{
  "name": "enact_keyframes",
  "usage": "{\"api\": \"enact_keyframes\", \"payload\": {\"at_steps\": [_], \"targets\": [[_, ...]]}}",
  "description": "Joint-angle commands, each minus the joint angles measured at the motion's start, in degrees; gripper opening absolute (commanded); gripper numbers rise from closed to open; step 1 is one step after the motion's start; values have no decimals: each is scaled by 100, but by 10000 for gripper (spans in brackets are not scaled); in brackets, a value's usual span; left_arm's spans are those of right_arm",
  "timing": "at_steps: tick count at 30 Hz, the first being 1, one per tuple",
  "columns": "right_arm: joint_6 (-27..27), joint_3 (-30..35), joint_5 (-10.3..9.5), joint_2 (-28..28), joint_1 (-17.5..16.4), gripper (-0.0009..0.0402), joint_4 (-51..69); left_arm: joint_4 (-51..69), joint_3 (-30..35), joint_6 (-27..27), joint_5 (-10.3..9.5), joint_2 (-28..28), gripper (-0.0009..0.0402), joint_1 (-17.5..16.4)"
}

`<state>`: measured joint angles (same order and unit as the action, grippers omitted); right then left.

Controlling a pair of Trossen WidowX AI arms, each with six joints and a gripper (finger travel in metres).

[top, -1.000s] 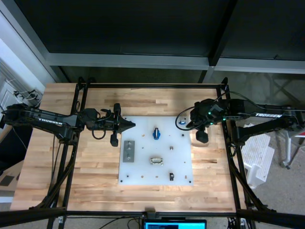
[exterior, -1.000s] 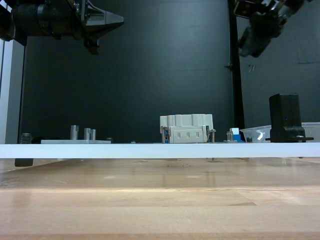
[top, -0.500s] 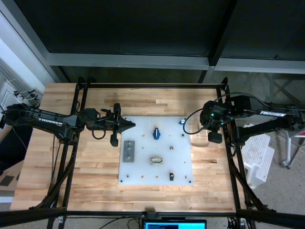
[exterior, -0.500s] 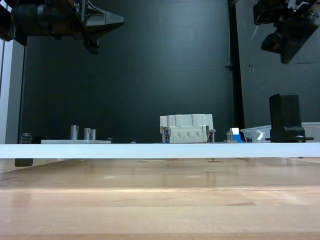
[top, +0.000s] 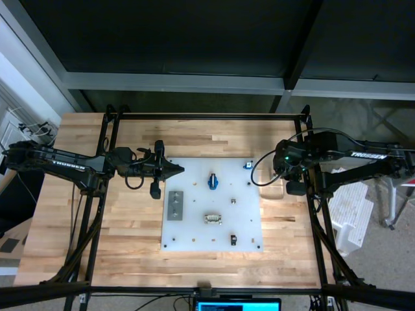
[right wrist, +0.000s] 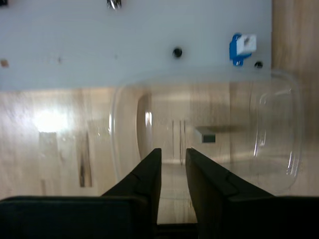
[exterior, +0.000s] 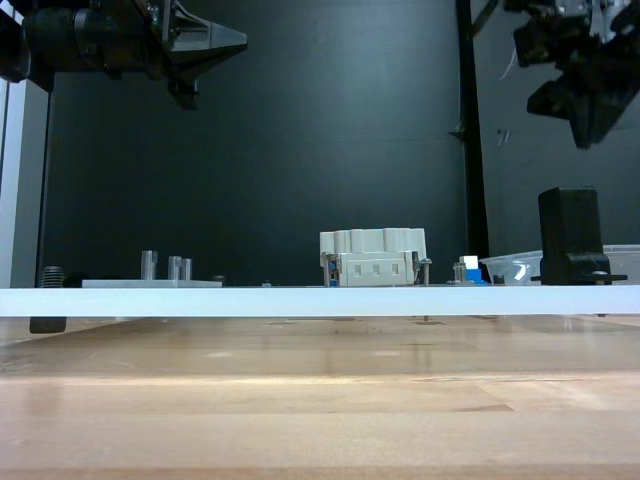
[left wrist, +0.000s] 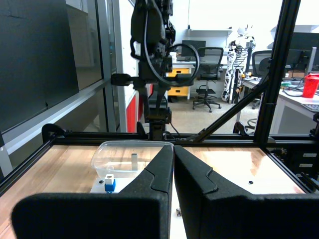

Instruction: Pick the 16mm bar and install on taskboard

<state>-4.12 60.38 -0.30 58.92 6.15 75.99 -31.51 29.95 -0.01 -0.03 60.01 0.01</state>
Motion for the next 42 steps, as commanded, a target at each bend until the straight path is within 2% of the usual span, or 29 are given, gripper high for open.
{"api": "enact_keyframes", "payload": {"at_steps": [1,7,11,13,24,28,42], "targets": [[-131,-175,125,7,170,108,-181,-4,0,0,0,0,0,0],[-442,-629,378,7,476,177,-579,-2,0,0,0,0,0,-2],[-940,-1001,378,11,595,208,-800,-2,0,0,0,0,0,-2],[-997,-1156,376,11,643,215,-909,-2,0,0,0,0,0,0],[-1056,-1821,350,11,774,220,-1615,-4,0,0,0,0,0,0],[-1261,-1980,354,11,822,220,-1779,-2,0,0,0,0,0,0],[-1639,-2216,323,321,1008,220,-2151,-2,0,0,0,0,0,0]]}}
